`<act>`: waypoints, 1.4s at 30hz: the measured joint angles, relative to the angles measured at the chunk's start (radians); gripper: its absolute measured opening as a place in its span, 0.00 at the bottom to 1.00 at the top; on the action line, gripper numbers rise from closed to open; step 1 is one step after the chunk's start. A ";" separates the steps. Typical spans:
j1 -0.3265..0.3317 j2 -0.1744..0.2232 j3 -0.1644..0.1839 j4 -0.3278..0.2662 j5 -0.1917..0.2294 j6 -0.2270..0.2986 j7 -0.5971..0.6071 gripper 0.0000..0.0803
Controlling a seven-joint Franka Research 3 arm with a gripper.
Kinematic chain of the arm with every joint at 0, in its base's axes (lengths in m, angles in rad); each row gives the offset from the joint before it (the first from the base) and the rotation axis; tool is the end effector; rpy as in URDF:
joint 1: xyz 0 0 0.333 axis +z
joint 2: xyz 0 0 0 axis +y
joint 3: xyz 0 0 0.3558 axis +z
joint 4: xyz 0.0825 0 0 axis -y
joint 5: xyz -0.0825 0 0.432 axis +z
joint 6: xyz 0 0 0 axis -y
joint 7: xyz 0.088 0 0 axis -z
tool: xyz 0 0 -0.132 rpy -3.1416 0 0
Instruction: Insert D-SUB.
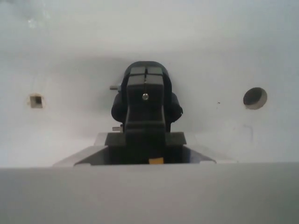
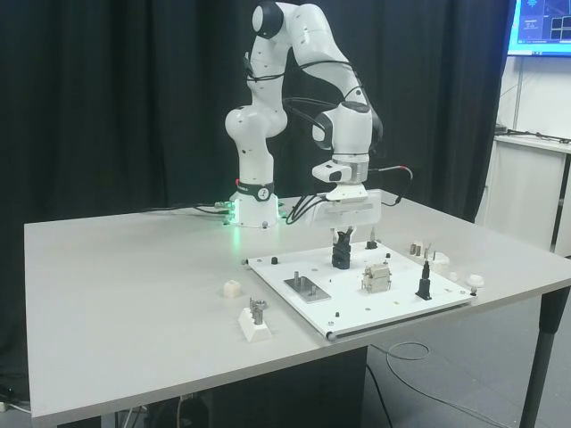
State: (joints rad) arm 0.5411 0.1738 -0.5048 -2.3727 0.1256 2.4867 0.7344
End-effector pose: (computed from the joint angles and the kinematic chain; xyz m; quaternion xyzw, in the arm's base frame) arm 0.5354 0.0158 0.2323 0.9220 -0.3867 -0.0141 0.0107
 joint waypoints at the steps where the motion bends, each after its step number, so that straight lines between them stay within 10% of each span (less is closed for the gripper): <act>1: 0.000 0.000 0.000 0.000 0.000 0.000 -0.003 0.19; 26: 0.002 -0.001 0.001 -0.002 0.000 0.000 -0.038 0.19; 27: 0.002 -0.001 0.001 -0.002 0.000 0.000 -0.042 0.47; 32: 0.002 -0.006 0.001 -0.001 -0.001 -0.005 -0.044 0.47; 33: 0.002 -0.008 0.001 -0.001 -0.001 -0.007 -0.044 0.83; 41: 0.001 -0.033 -0.003 0.001 -0.011 -0.039 -0.044 0.83; 42: 0.001 -0.037 -0.003 0.001 -0.013 -0.044 -0.044 0.99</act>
State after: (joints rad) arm 0.5422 0.1368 -0.5079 -2.3715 0.1122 2.4427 0.6906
